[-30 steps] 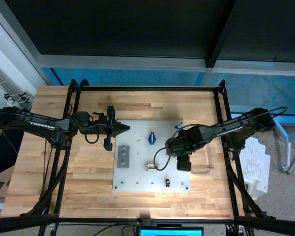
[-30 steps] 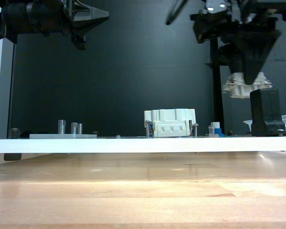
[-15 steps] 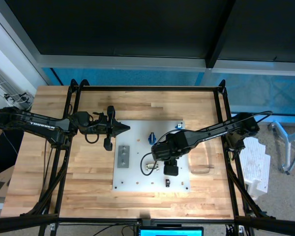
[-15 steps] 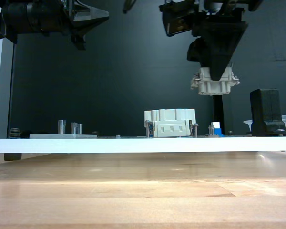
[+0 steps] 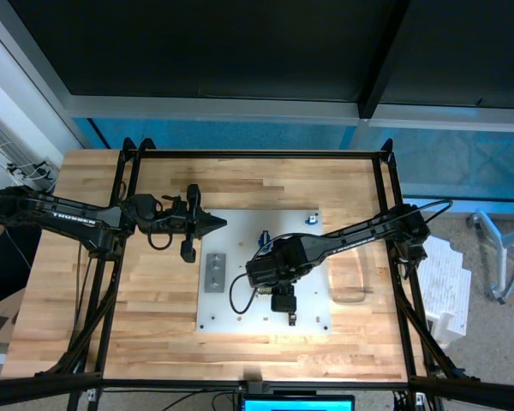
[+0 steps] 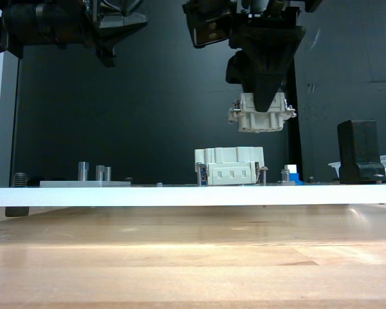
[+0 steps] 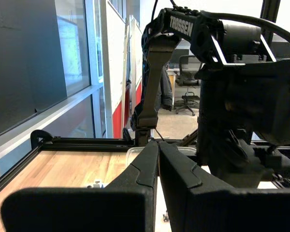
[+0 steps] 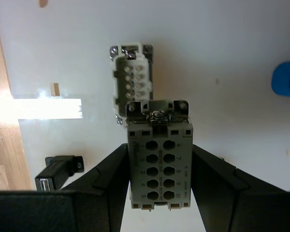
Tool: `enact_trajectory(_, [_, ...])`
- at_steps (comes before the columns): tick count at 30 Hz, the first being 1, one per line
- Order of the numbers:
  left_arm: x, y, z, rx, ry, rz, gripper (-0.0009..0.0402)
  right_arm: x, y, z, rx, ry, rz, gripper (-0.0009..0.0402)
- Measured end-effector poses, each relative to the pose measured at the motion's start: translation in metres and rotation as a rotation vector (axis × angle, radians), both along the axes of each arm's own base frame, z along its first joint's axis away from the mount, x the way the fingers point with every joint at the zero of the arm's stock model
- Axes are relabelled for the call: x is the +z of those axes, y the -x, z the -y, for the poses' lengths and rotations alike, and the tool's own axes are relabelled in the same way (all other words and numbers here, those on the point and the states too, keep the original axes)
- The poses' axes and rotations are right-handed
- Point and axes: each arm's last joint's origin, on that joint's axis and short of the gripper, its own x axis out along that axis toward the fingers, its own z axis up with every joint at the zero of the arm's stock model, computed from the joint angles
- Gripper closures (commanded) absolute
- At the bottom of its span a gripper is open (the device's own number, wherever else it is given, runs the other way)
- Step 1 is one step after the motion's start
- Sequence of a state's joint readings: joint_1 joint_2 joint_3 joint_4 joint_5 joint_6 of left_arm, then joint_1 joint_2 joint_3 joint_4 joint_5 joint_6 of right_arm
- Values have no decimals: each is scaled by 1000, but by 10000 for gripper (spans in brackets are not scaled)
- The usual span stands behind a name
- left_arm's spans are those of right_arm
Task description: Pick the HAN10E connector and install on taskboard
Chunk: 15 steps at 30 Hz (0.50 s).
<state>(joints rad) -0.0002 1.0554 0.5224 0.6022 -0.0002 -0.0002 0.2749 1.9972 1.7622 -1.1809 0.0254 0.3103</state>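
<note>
The HAN10E connector [image 8: 158, 169], a whitish block with two rows of round contact holes, hangs in the air with my right gripper [image 6: 260, 103] shut on it, black fingers [image 8: 111, 179] pressing its two long sides. It hovers above the taskboard [image 5: 240, 318], just over and slightly right of the beige socket [image 6: 230, 166] in the low view. The right wrist view shows that socket [image 8: 131, 79] directly ahead of the connector. From above, the right arm hides the connector. My left gripper [image 5: 218, 223] is parked high over the board's far left edge, fingers [image 7: 150, 164] pressed together, empty.
On the board stand a grey metal block [image 5: 215, 272] with two holes, a blue knob [image 8: 285, 79] and a black fitting [image 6: 359, 151] near the front right. A clear plastic container [image 5: 353, 278] lies on the wood beside the board's right edge.
The right arm has carried the connector leftward across the board, from near the black fitting to just above the socket. The left arm has not moved.
</note>
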Motion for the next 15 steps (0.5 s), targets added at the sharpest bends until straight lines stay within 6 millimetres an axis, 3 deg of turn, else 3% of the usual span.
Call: enact_trajectory(15, [0,0,0,0,0,0,392,-9,-29,-9,35,7,-6,370])
